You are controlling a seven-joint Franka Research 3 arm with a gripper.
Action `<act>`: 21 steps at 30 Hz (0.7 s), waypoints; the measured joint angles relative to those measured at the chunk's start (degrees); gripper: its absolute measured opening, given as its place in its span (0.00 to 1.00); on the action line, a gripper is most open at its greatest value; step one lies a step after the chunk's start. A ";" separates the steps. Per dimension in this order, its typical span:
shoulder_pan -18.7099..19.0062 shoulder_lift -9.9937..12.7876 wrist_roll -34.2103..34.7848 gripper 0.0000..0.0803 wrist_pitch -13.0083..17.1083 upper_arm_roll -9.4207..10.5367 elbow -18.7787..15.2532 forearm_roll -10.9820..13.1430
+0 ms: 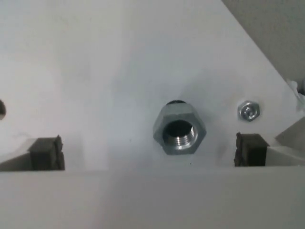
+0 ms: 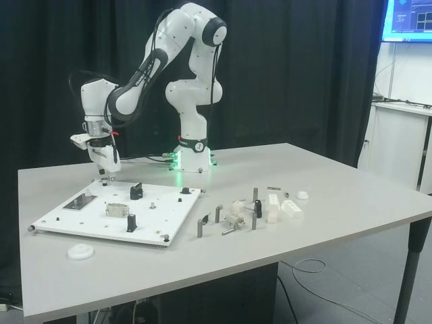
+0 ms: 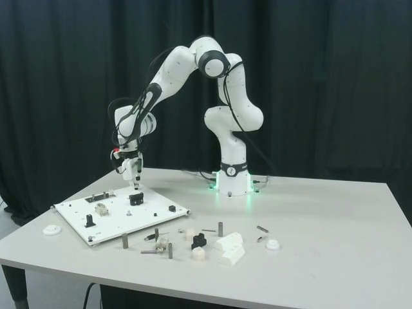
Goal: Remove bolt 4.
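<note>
My gripper (image 1: 147,152) hangs over the far left corner of the white board (image 2: 169,214). Fingers (image 1: 46,153) spread wide, nothing between the pads. Between them in the wrist view: a grey hex nut (image 1: 179,129), threaded bore facing the camera, something black showing just behind its top edge. That is the fastener at bolt 4's spot as far as I can tell; I see no number marked on it. Both pads are well apart from it, one on each side. A smaller hex fastener (image 1: 249,110) sits on the board just beside the nut, near the board edge.

Room views: black fixtures (image 2: 136,192) stand on the board. Right of the board, loose on the grey table (image 2: 337,182): pins and white blocks (image 2: 282,206). A white disc (image 2: 80,252) lies off the board's near left corner.
</note>
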 joint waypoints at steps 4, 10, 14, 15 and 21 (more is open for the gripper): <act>-0.95 0.19 0.00 1.00 0.85 1.34 0.01 0.02; -1.80 0.55 -0.03 1.00 1.63 2.65 0.11 0.03; -2.16 0.80 -0.05 1.00 2.19 3.33 0.17 0.03; -2.23 0.84 -0.05 1.00 2.32 3.48 0.17 0.03; -2.92 0.98 -0.11 1.00 3.19 4.63 0.20 0.03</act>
